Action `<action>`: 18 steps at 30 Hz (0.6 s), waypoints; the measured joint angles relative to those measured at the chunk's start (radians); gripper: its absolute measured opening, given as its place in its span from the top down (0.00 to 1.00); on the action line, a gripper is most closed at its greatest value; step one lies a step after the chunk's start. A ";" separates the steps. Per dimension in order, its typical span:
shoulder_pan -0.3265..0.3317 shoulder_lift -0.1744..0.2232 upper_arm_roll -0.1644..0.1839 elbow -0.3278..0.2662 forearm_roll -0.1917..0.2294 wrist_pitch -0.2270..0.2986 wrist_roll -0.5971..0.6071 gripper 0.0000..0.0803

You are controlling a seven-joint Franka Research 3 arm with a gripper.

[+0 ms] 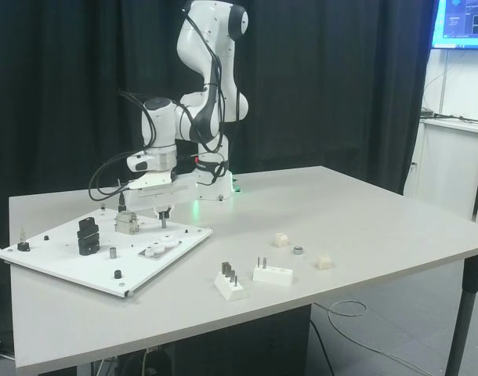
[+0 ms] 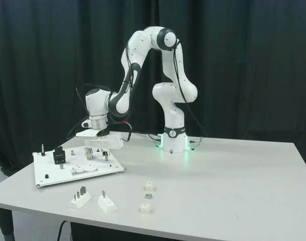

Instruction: Insert round peg 3.

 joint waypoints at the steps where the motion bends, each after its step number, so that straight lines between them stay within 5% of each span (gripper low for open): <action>1: 0.000 0.001 -0.001 -0.001 0.000 0.000 0.000 0.86; 18: 0.005 0.002 -0.001 -0.002 0.007 0.005 -0.013 0.86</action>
